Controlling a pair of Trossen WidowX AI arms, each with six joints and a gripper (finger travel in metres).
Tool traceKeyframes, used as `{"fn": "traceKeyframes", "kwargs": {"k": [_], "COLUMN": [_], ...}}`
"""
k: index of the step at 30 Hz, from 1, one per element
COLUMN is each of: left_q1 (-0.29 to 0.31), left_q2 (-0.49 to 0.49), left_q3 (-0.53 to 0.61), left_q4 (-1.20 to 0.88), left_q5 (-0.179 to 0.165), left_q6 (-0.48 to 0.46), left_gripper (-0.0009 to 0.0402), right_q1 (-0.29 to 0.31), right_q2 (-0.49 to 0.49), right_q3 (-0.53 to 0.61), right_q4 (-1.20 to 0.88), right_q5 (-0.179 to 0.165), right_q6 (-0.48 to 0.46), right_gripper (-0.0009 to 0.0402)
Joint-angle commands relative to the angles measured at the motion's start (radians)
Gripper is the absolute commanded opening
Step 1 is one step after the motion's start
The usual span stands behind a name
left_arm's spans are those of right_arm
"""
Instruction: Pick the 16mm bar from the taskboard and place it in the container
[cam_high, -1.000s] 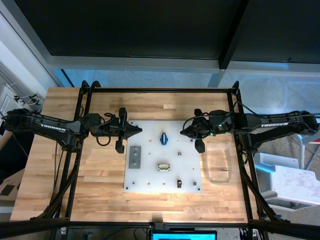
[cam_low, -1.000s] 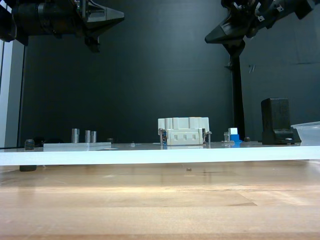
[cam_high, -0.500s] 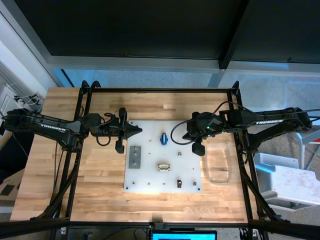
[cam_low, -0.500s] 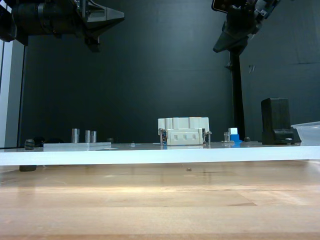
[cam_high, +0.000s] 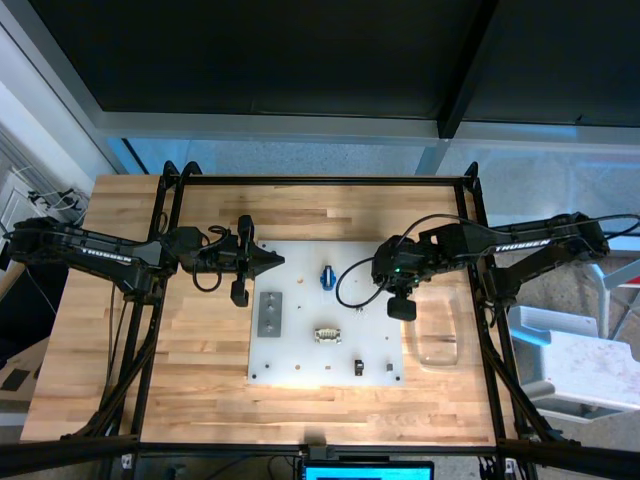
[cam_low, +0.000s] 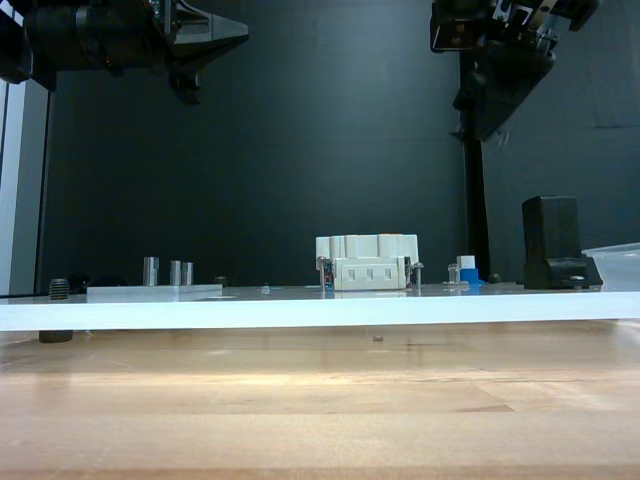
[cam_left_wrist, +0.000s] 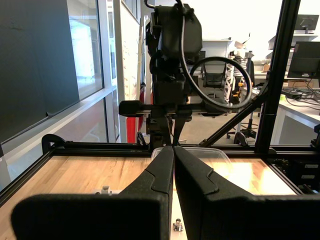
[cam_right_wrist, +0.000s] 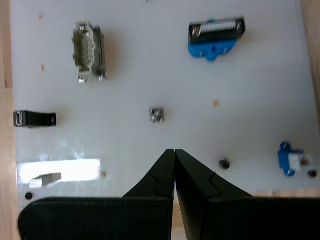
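Tiny dark-grey metal stub (cam_right_wrist: 224, 163) on white square board (cam_right_wrist: 150, 75), axis seemingly vertical. Right gripper (cam_right_wrist: 174, 150) closed, empty, above board; left gripper (cam_left_wrist: 173, 147) closed, over board's left edge.

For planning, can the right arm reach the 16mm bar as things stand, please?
Likely yes: right gripper hovers over the taskboard near the 16mm bar, nothing between, but jaws shut; left gripper hangs at its left edge.

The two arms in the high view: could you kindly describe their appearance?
Both arms are matte black with white TROSSEN lettering and looping black cables. The left gripper, over the left edge of the taskboard, and the right gripper, above its right edge, have wedge-shaped fingers tapering to points. A green light shows near the right wrist.
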Motion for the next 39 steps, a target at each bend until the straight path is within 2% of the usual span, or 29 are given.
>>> {"fn": "traceKeyframes", "kwargs": {"k": [1,17,29,37,39], "left_q1": [0.0,0.0,0.0,0.0,0.0], "left_q2": [0.0,0.0,0.0,0.0,0.0], "left_q3": [0.0,0.0,0.0,0.0,0.0], "left_q4": [0.0,0.0,0.0,0.0,0.0], "left_q5": [0.0,0.0,0.0,0.0,0.0], "left_q6": [0.0,0.0,0.0,0.0,0.0], "left_gripper": [0.0,0.0,0.0,0.0,0.0], "right_q1": [0.024,0.192,0.277,0.336,0.352], "right_q2": [0.016,0.074,0.125,0.211,0.23], "right_q3": [0.004,0.004,0.009,0.079,0.096], "right_q4": [-0.011,-0.058,-0.061,-0.092,-0.092], "right_q5": [0.0,0.001,-0.01,0.006,0.023], "right_q6": [0.024,0.111,0.167,0.206,0.209], "right_gripper": [0.0,0.0,0.0,0.0,0.0]}}
